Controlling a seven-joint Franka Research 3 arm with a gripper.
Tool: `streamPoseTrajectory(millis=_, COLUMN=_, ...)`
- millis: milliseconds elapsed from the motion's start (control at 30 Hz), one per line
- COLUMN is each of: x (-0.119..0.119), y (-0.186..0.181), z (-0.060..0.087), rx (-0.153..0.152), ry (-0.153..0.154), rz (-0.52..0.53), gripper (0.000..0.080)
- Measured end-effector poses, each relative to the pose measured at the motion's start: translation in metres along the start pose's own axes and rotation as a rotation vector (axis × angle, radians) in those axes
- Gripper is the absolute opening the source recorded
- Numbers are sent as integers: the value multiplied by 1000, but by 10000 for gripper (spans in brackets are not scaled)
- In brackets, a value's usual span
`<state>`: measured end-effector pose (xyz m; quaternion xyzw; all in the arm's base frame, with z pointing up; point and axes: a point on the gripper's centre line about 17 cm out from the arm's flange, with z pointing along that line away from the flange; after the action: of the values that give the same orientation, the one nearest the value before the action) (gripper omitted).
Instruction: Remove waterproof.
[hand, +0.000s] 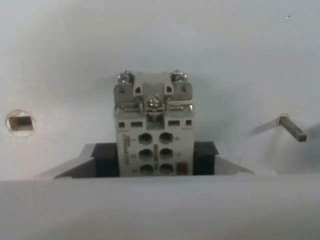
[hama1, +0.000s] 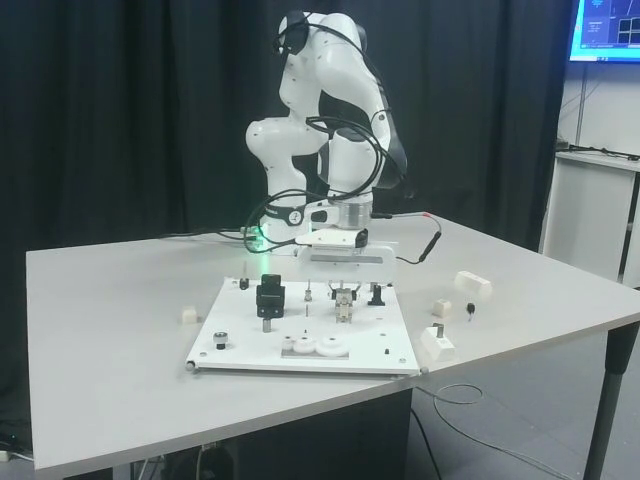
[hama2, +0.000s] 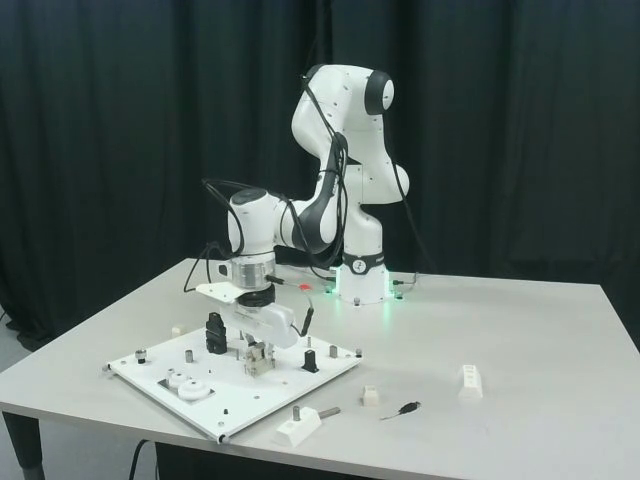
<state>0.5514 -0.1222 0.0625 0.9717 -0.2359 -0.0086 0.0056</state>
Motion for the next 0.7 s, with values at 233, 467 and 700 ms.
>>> streamPoseTrajectory(millis=233, x=0, y=-1, z=0, rx=7, ry=0, rz=0, gripper=311)
streamPoseTrajectory(millis=467, x=0, y=-2, z=0, rx=15, ry=0, rz=-8, gripper=311)
streamPoseTrajectory(millis=700, x=0, y=-2, z=-1, rx=19, ry=1, rz=-18, gripper=311)
